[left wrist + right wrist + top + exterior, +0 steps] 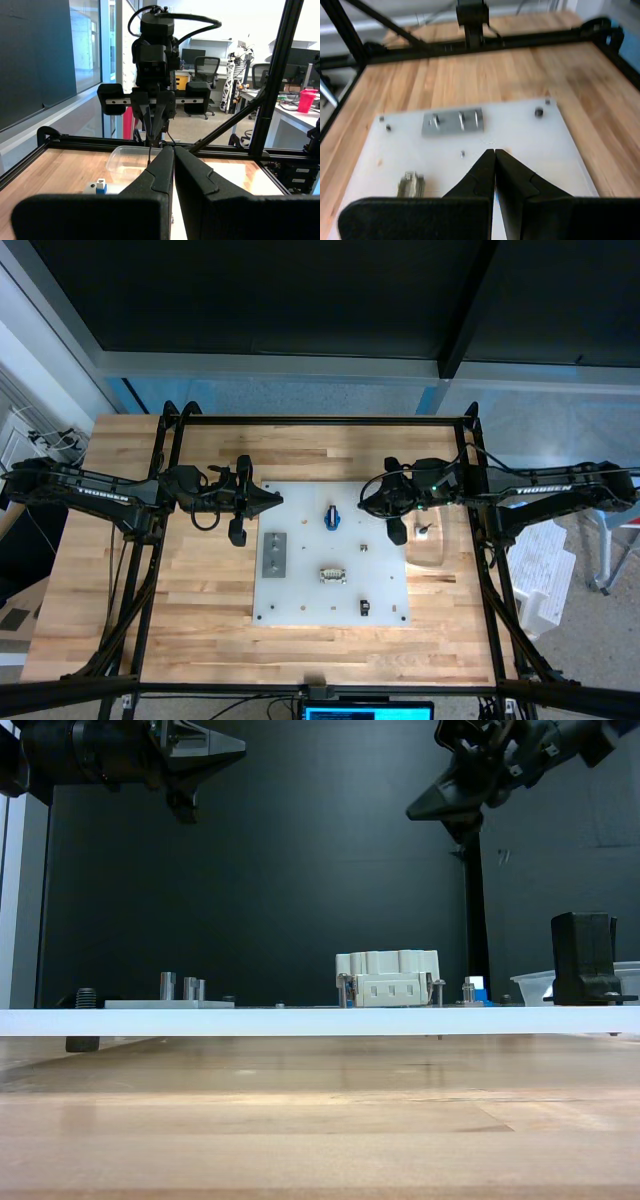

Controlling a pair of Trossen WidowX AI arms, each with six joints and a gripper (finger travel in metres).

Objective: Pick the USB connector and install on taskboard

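Observation:
The taskboard (300, 590) is a white square plate in the middle of the table, with a blue knob (332, 518), a grey block (274, 553) and a cream connector (333, 575) on it. A tiny dark-and-metal piece, the USB connector (423, 531), lies in the clear tray (432, 552) just right of the board. My right gripper (362, 504) hovers shut above the board's far right part, left of the tray, with nothing visible between its fingers (485, 172). My left gripper (278, 500) hangs shut over the board's far left corner, its fingers (162, 170) pressed together.
A small black block (366, 607) stands near the board's front edge, tall in the low view (585, 960). Black frame rails (320, 421) ring the wooden table (180, 610). Both arms hang well above the board (300, 1020).

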